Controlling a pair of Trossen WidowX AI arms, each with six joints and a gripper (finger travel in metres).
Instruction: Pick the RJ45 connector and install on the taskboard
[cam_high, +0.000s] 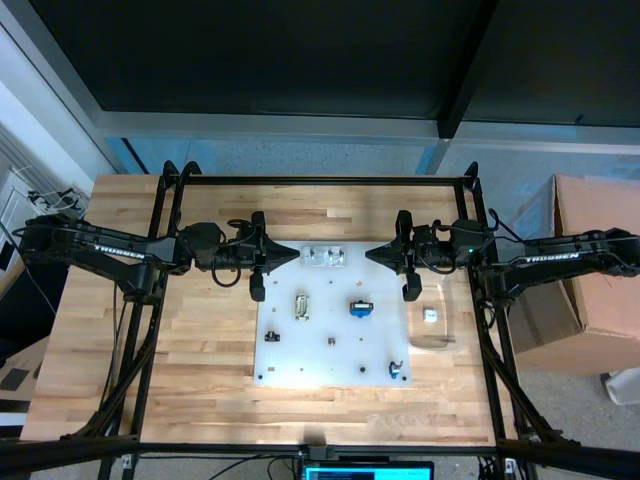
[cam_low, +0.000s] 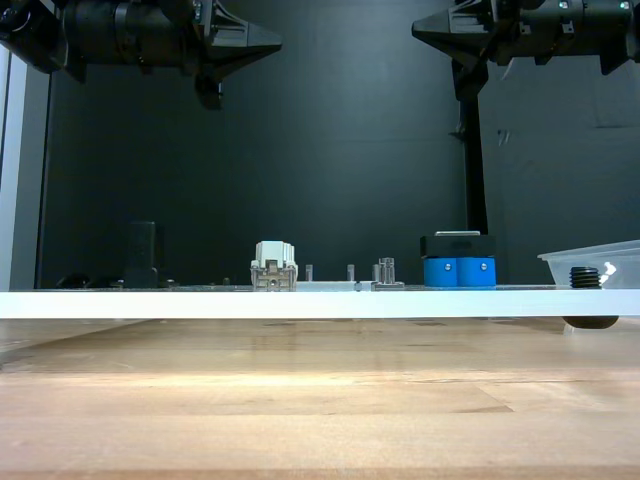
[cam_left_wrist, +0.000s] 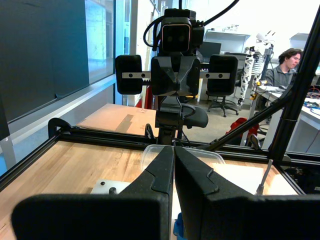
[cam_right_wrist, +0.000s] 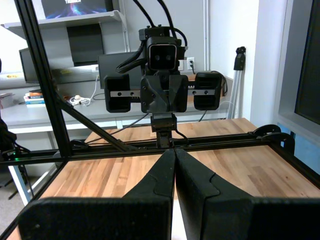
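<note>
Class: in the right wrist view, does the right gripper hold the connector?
No: the right gripper is shut with nothing in it, raised over the table opposite the left gripper.

White capitals spell the brand TROSSEN along the left arm (cam_high: 105, 243), over the table's (cam_high: 200, 400) left edge. The same word runs along the right arm (cam_high: 560, 255), over the right edge. The lit screen (cam_high: 368, 470) at the near edge shows marks too small to read.
</note>
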